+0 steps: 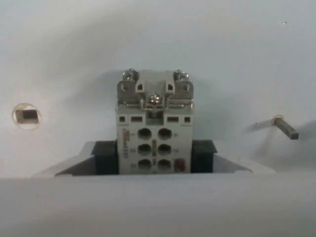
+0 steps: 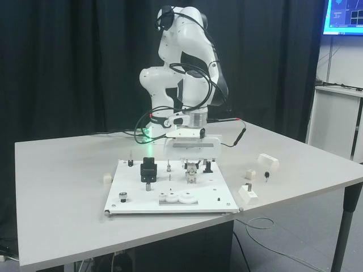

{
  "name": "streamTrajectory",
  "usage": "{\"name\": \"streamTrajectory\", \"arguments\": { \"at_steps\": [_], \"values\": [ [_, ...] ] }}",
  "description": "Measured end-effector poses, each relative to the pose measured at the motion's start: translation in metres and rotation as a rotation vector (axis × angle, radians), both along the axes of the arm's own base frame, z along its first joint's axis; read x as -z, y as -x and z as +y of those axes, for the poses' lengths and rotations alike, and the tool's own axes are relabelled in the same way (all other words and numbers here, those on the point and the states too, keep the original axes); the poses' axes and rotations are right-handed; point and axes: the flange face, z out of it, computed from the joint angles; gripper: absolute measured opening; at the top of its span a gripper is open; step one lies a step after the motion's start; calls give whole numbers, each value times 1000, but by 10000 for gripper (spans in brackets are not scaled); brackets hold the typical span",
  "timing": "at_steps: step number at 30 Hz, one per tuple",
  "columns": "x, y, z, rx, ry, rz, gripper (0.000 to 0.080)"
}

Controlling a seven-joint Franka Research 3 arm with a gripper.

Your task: Remove waterproof.

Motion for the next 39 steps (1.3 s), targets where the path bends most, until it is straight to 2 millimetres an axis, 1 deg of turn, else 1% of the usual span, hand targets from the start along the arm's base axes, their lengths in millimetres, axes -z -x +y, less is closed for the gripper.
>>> {"name": "streamTrajectory", "arguments": {
  "at_steps": [27, 39],
  "values": [
    [-1, 0, 0, 1, -1, -1, 310],
    [-7, 0, -1, 3, -5, -5, 310]
  ]
}}
